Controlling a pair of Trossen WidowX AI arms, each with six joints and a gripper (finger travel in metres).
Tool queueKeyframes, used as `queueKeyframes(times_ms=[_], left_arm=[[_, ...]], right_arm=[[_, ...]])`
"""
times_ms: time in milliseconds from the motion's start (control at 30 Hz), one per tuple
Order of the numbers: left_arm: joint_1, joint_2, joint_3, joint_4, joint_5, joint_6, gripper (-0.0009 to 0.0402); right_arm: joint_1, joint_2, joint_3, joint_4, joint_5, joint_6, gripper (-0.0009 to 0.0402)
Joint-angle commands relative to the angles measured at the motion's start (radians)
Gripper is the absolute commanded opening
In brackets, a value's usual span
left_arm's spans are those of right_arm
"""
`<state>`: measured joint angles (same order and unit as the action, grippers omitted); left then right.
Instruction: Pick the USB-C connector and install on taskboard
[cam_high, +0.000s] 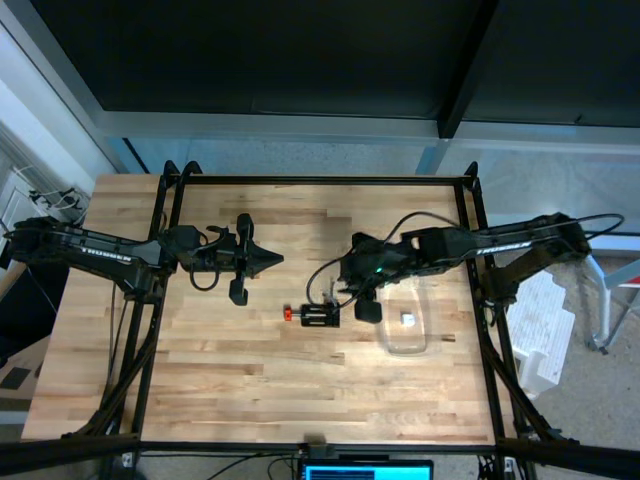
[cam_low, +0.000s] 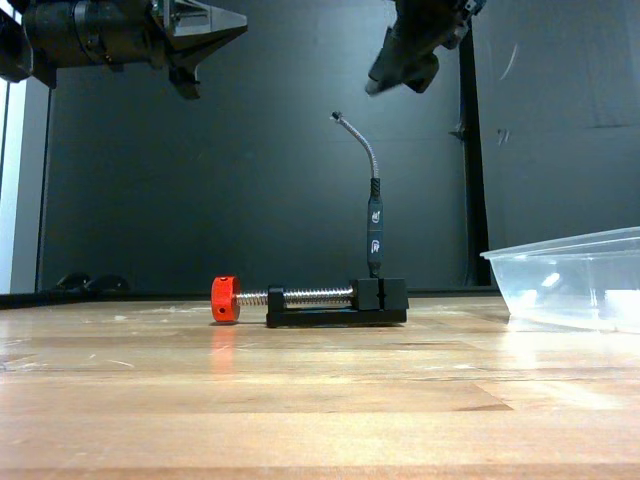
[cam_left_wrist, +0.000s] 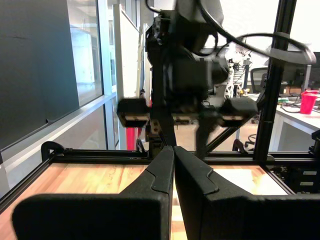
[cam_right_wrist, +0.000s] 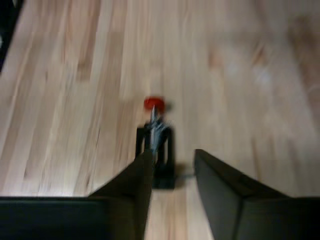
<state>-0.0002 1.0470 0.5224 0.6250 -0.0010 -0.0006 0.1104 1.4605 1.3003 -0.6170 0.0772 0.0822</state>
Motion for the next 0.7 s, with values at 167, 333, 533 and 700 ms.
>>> queueKeyframes(times_ms=[167,333,533,700], left_arm=[[0.0,0.0,0.0,0.0,0.0,0.0,0.0],[0.0,0.0,0.0,0.0,0.0,0.0,0.0],[0.0,0.0,0.0,0.001,0.0,0.0,0.0],[0.0,0.0,0.0,0.001,0.0,0.0,0.0]], right_arm=[[-0.044,-0.136,-0.169,0.367,-0.003,-0.037,0.0009],[-0.064,-0.197,-0.271,0.575,-0.003,-0.034,0.0001],[-0.08,-0.244,-0.397,0.821,-0.003,-0.026,0.0],[-0.087,-0.268,-0.487,0.982,-0.004,-0.013,0.0]])
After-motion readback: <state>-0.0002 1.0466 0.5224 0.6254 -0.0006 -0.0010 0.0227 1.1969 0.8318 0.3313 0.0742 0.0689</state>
